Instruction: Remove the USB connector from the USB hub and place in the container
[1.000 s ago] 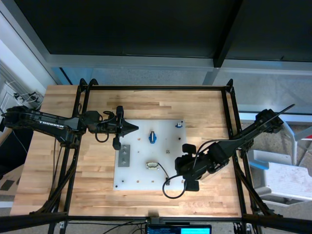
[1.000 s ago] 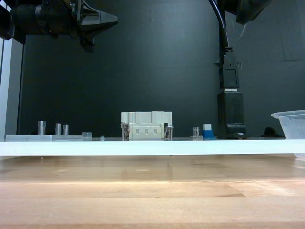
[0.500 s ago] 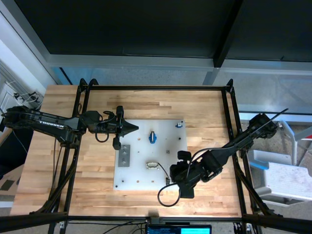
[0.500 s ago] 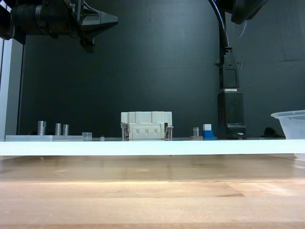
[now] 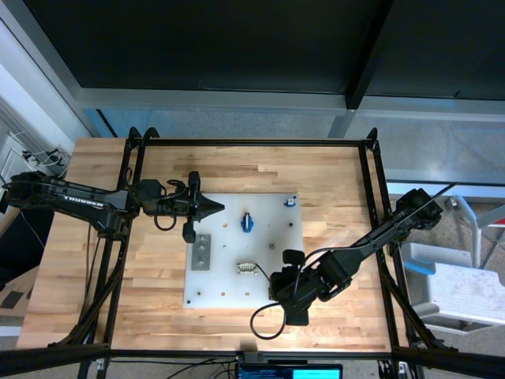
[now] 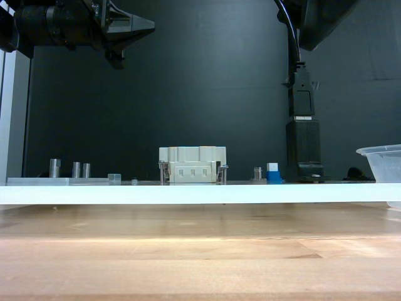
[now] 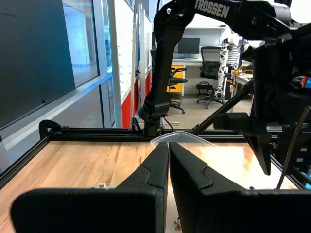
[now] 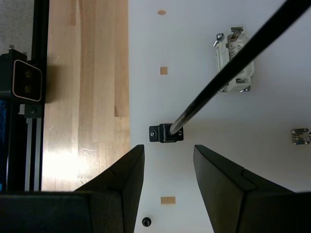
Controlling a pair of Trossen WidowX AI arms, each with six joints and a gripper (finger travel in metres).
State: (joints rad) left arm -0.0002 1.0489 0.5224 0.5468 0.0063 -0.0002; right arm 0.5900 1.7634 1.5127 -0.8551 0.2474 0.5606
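Right gripper (image 8: 167, 154) held open above USB connector (image 6: 302, 101), connector seated upright in hub (image 6: 304, 150), left gripper (image 7: 168, 151) closed, raised over board (image 5: 229, 286), container (image 6: 382, 160) set right of hub

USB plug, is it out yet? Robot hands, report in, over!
Left hand shut, high over the board's far left corner. Right hand open, above the USB connector, not gripping. Connector plugged upright in the USB hub; container off to the right.

High overhead, low table-level close, sharing white board (image 5: 225, 268); wrists along left claw (image 7: 168, 144), right claw (image 8: 168, 147).
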